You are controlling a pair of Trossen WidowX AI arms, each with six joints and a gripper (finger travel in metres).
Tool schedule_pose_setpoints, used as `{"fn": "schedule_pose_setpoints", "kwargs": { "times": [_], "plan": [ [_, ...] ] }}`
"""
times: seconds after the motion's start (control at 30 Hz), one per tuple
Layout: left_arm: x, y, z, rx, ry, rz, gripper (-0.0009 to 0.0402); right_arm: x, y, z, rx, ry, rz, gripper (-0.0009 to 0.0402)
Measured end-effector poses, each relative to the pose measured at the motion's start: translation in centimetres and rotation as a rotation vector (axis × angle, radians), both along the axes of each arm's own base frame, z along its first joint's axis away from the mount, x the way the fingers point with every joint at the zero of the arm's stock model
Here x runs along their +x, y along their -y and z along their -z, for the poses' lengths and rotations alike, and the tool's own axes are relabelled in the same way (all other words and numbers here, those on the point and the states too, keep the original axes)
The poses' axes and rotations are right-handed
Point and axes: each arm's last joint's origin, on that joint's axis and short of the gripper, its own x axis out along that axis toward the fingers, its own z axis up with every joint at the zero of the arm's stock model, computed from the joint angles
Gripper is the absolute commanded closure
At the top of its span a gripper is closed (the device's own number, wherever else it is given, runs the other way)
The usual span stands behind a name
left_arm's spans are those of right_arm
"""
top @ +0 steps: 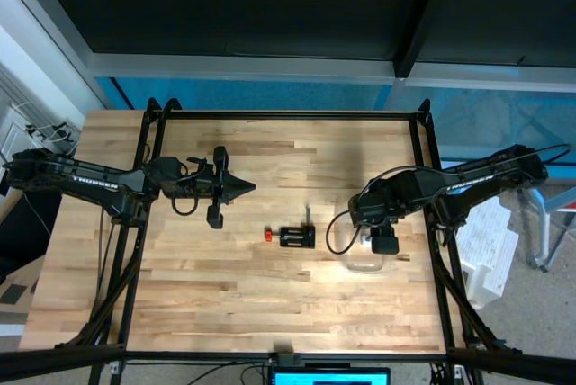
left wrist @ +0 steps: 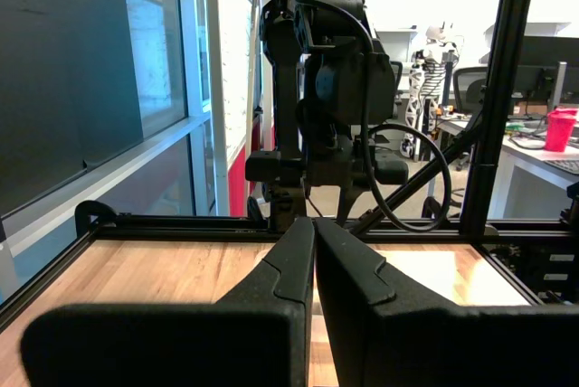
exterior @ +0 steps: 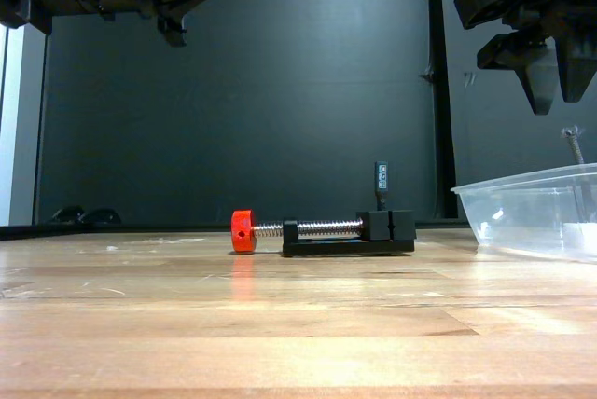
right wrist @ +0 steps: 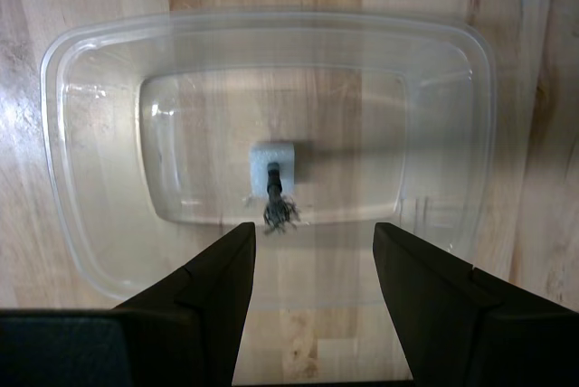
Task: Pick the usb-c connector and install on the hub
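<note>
Grip choice matters here: the usb-c connector (right wrist: pixel 274 168) is a tiny whitish block with a dark stub and frayed wire ends (right wrist: pixel 280 215), lying loose in the middle of a clear tray (right wrist: pixel 271 23) that sits near the desk's (top: pixel 225 295) right edge. It is probably very light and stiff, and it may skid on the slick plastic. I would take it across the flat sides of the whitish block and leave the frail wire ends alone. The right gripper (right wrist: pixel 312 235) hovers above the tray with its jaws spread, the connector just ahead of the gap and untouched. The hub (top: pixel 297 237), a black clamp with an orange knob (exterior: pixel 242 230) and an upright pin (exterior: pixel 381 178), rests at the desk's middle, well apart from the tray. The left gripper (left wrist: pixel 314 224) hangs high toward the left edge, jaws pressed together, holding nothing.
</note>
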Motion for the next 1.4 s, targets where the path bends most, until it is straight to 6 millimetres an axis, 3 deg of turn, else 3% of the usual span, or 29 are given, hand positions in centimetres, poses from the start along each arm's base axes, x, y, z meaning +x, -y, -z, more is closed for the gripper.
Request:
{"fn": "schedule_pose_setpoints", "kwargs": {
  "times": [0.8,1.4],
  "plan": [
    [0.0,0.0,0.0,0.0,0.001,0.0,0.0393,2.1,-0.8,2.4,-0.01,-0.044,-0.016,0.0212],
    [0.0,0.0,0.0,0.0,0.0,0.0,0.0393,2.1,-1.2,4.1,-0.012,-0.057,-0.017,0.0212]
  ]
}}
